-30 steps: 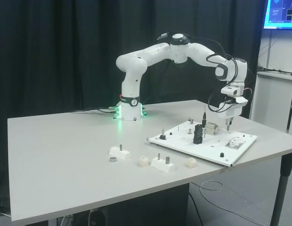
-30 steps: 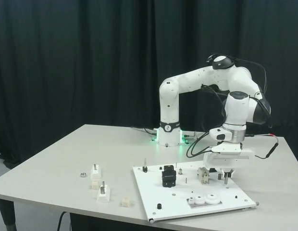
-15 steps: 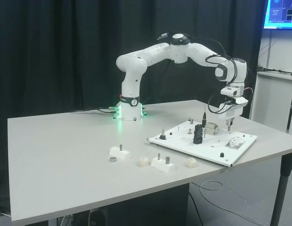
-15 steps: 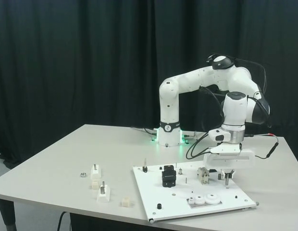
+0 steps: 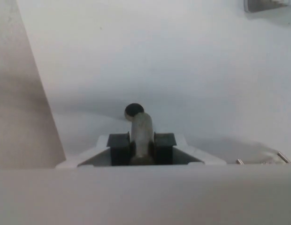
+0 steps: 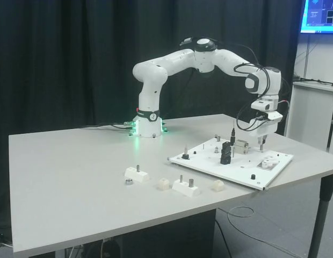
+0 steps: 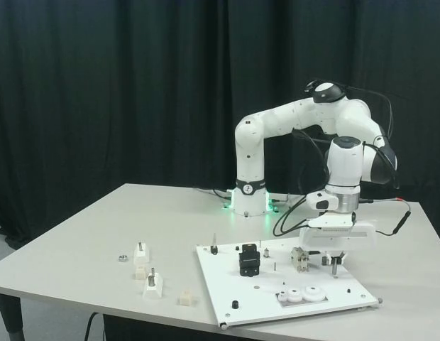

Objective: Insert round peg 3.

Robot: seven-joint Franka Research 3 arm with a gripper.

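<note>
My gripper is shut on a grey round peg that stands between the black finger pads. The peg's tip hangs just beside a small black hole in the white board. In the first room view the gripper hovers over the far right part of the white board, with the peg pointing down. In the second room view the gripper holds the peg a little above the board.
On the board stand a black block, a grey metal block, white gears and several thin pins. White holder blocks with pegs and a nut lie on the grey table. A white cabinet stands at the right.
The wrist has shifted slightly toward the arm's base in both room views, still holding the peg above the board. Nothing else has moved.
</note>
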